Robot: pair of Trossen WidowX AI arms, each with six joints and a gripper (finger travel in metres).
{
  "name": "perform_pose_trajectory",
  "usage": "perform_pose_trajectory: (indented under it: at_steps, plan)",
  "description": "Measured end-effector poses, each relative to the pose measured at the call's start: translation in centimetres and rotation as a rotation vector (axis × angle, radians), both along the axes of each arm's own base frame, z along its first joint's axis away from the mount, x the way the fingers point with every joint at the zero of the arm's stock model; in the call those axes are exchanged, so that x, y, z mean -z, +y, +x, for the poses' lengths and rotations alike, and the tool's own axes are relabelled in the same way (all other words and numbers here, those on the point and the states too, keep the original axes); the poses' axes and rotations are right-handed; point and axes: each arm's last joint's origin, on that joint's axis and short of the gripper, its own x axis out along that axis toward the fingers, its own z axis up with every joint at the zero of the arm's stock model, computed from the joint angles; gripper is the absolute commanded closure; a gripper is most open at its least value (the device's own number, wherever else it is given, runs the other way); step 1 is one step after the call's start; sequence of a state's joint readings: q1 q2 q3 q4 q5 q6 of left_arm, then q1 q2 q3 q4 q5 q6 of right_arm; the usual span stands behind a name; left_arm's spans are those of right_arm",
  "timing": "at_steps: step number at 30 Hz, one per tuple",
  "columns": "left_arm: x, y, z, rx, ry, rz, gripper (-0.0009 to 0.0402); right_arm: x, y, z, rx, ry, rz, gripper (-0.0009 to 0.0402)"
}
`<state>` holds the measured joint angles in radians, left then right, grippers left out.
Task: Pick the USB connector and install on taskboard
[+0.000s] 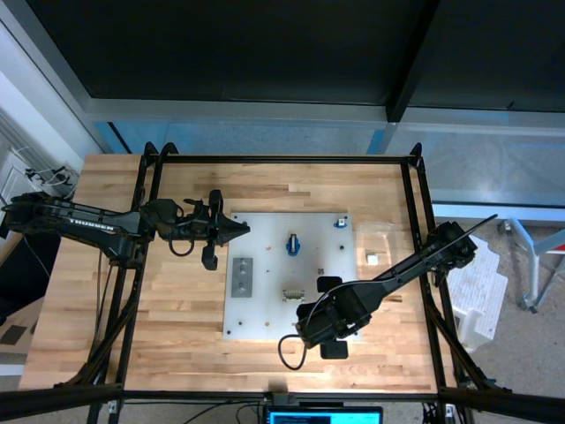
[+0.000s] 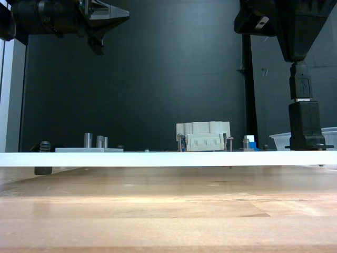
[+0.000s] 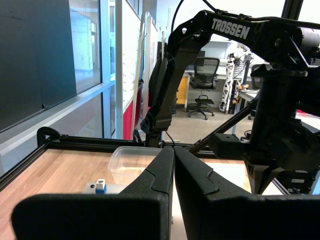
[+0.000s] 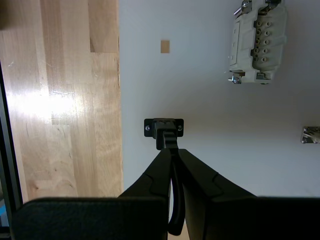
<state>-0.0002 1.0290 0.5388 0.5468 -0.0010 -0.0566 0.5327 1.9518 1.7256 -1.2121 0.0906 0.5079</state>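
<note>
**Wooden table [image 1: 177, 353], USB connector [image 2: 301, 81] poised at its port**

The white taskboard [image 1: 265, 238] lay on the table. The right hand [image 4: 170, 152], clamped tight on the USB connector, held it upright over a small black port [image 4: 164, 126] near the board's edge, its tip seemingly entering. A multi-pin socket [image 4: 257, 42] stood nearby. The left hand [image 1: 238, 230], fingers pressed together and empty, hovered high above the board's far left corner.
</note>
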Motion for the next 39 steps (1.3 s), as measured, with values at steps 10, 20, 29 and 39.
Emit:
perform_pose_trajectory:
  at_steps: [10, 20, 29, 39]
  plan:
    - [0.0, 0.0, 0.0, 0.0, 0.0, 0.0, 0.0393, 0.09, 0.05, -0.04, -0.002, 0.001, 0.001, 0.0393]
    - [0.0, 0.0, 0.0, 0.0, 0.0, 0.0, 0.0393, 0.14, 0.14, -0.08, -0.004, 0.003, 0.003, 0.0393]
    - [0.0, 0.0, 0.0, 0.0, 0.0, 0.0, 0.0393, 0.48, 0.31, 0.0, -0.007, 0.007, 0.004, 0.0393]
    - [0.0, 0.0, 0.0, 0.0, 0.0, 0.0, 0.0393, 0.53, 0.42, 0.0, -0.01, 0.007, 0.007, 0.0393]
